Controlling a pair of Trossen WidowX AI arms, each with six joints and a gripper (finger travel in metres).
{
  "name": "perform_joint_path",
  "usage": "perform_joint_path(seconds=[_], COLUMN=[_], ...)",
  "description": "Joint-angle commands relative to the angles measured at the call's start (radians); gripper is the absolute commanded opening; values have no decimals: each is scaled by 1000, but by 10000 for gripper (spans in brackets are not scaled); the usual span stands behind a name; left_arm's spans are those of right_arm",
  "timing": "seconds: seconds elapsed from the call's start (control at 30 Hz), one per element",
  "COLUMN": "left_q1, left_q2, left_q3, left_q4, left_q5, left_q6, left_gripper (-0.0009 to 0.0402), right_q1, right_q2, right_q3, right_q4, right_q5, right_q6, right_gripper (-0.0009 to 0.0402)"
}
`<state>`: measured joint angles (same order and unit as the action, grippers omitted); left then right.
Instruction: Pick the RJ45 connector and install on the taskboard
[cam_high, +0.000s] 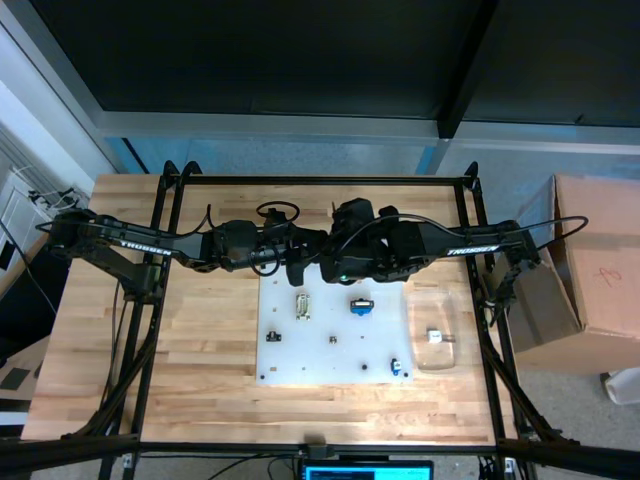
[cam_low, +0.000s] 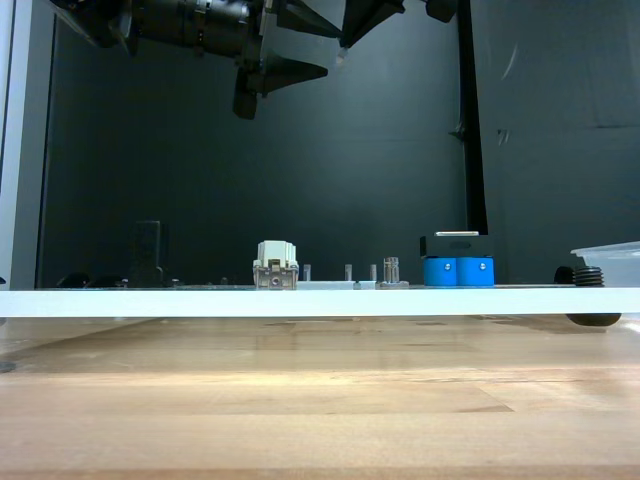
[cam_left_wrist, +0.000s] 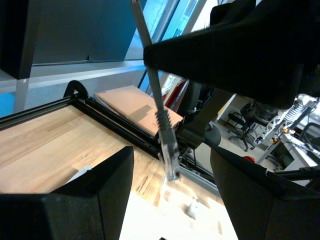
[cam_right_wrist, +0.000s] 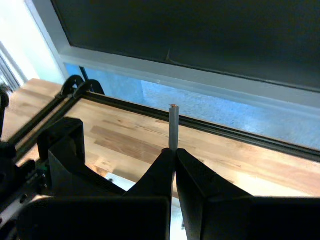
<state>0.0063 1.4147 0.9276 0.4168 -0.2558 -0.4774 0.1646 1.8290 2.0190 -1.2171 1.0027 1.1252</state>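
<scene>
Above: my left gripper and right gripper hover together over the board's far edge. Low: both high. Left wrist: jaws wide, empty, facing the dangling connector. Right wrist: jaws hold it by its limp cable; the stiff connector itself should grip better.

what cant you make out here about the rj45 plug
High view: RJ45 connector hidden by left gripper and right gripper, meeting above the taskboard's far edge.
Right wrist view: shut jaws hide the connector; only its cable shows.
Low view: grippers cut by top edge.
Its seat: too small.
</scene>
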Motion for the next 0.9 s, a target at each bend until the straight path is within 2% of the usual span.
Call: perform_joint_path(seconds=[0.03, 0.2, 0.3, 0.5, 0.67, 0.9], left_q1=[0, 0, 0, 0, 0, 0], left_q2=[-1, -1, -1, -1, -1, -1], left_q3=[-1, -1, -1, -1, -1, -1], left_q4=[1, 2, 8, 12, 12, 12], left_q5=[-1, -5, -27, -35, -37, -37], left_q6=[5, 8, 8, 8, 8, 8], left_gripper=[210, 199, 189, 159, 113, 28], right_q1=[1, 2, 2, 4, 5, 6], right_q2=[-8, -14, -14, -14, -14, -16], right_q3=[-1, -1, -1, -1, -1, -1], right_q4=[17, 39, 61, 71, 71, 71], right_q5=[1, 2, 2, 0, 0, 0], right_q6=[2, 22, 20, 17, 17, 15], right_gripper=[0, 0, 0, 0, 0, 0])
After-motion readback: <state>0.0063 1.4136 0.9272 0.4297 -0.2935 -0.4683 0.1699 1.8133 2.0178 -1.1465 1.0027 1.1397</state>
